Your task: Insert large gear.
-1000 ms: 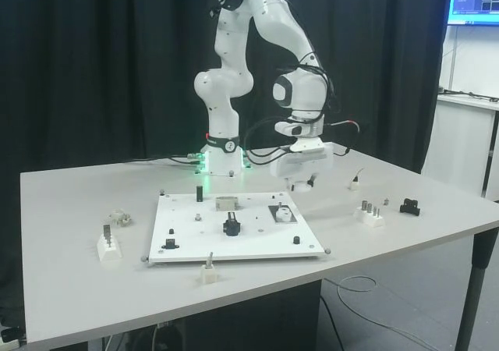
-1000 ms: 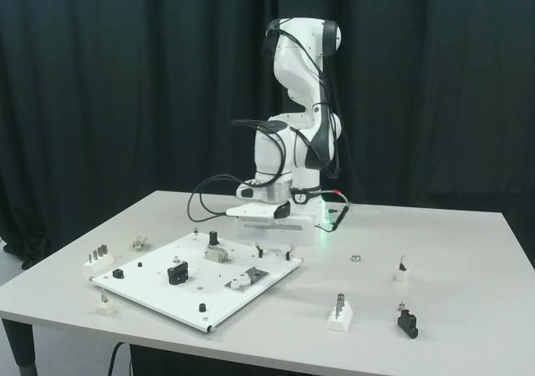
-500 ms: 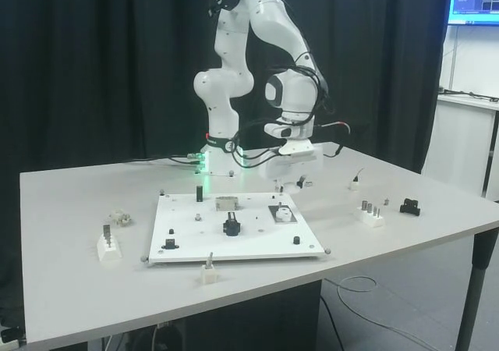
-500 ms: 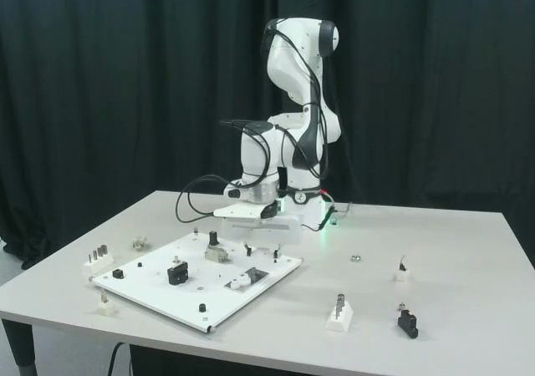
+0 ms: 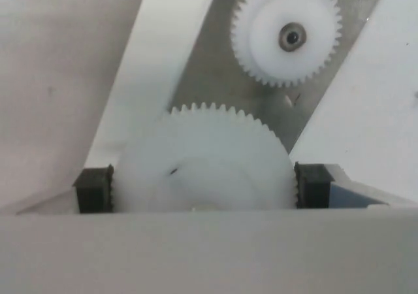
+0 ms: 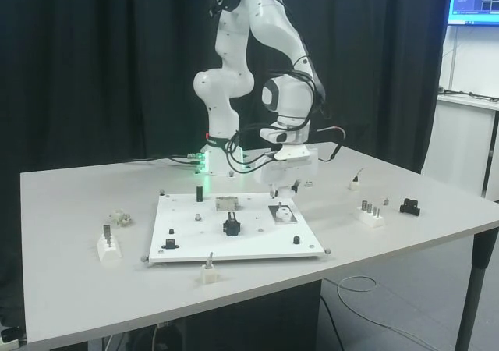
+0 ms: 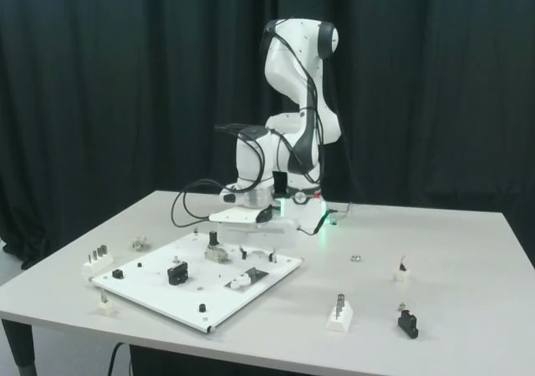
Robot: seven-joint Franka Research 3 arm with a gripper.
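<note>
In the wrist view a large white gear (image 5: pixel 206 173) sits between two black finger pads (image 5: pixel 95 189), and my gripper (image 5: pixel 204 188) is shut on it. Beyond it a smaller white gear (image 5: pixel 287 32) rests on a shaft on a grey metal plate (image 5: pixel 215 59) set into the white board (image 5: pixel 163 52). The large gear hangs above the plate, close to the small gear and apart from it. In the first room view my gripper (image 6: pixel 282 184) hovers just over the board (image 6: pixel 195 238), above the plate with the small gear (image 6: pixel 284 213). The second room view shows my gripper (image 7: pixel 253 249) low over the board (image 7: pixel 159 297).
The board carries black parts (image 6: pixel 231 227) and a grey block (image 6: pixel 227 203). White fixtures with pins stand left (image 6: pixel 109 246) and right (image 6: pixel 371 214) of the board. A black piece (image 6: pixel 409 206) lies at the far right, a small white stand (image 6: pixel 208 271) at the board's front edge.
The arm has swung from the table right of the board to over the board's gear plate and come lower, still holding the large gear.
</note>
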